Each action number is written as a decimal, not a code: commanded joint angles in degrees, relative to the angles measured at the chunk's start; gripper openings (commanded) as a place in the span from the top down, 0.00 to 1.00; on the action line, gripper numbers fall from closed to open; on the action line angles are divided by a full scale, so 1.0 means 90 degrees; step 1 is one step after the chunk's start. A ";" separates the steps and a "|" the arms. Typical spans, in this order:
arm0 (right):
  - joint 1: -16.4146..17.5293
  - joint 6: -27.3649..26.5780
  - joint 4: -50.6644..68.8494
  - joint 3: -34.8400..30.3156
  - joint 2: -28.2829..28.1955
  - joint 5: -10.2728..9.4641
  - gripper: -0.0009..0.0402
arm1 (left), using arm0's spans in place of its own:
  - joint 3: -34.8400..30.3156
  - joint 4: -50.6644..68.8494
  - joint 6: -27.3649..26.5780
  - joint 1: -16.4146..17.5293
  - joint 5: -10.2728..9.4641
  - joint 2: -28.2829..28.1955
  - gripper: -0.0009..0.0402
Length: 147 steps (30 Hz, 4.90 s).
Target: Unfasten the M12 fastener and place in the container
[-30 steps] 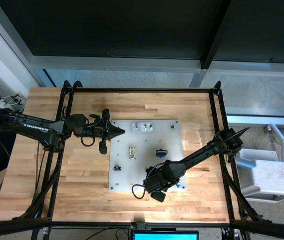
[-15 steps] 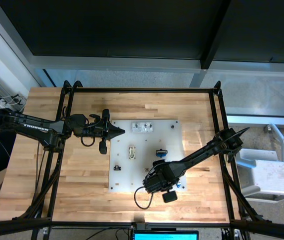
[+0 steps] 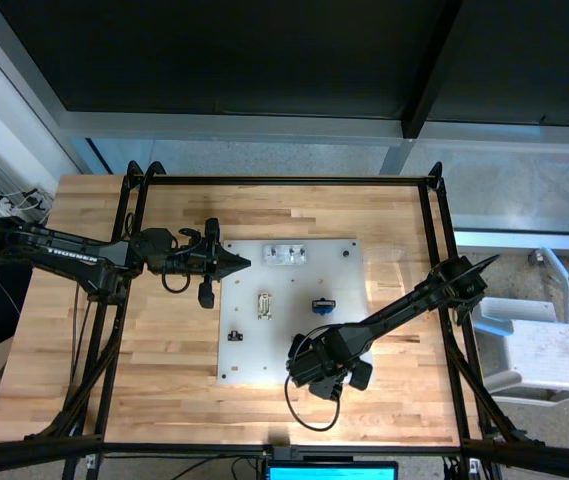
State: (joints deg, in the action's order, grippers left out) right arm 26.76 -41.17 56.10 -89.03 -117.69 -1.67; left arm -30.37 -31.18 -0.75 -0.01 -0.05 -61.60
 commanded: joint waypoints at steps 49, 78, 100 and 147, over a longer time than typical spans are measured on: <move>0.0202 0.6880 0.0129 0.0168 0.0556 -0.0311 0.96 | 0.0000 -0.0002 0.0000 0.0000 0.0000 0.0000 0.98; 0.0151 0.7019 -0.0848 0.1052 0.0782 -0.0301 0.98 | 0.0000 -0.0002 0.0000 0.0000 0.0000 0.0000 0.98; 0.0124 0.7570 -0.0457 0.0996 0.1222 -0.0306 0.98 | 0.0000 -0.0002 0.0000 0.0000 0.0000 0.0000 0.98; 0.0192 0.8527 -0.0177 0.1103 0.1117 0.1581 0.98 | 0.0000 -0.0002 0.0000 0.0000 0.0000 0.0000 0.98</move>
State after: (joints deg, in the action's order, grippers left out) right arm 28.36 35.66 53.98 -78.87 -108.27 12.86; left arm -30.37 -31.18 -0.75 -0.01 -0.05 -61.58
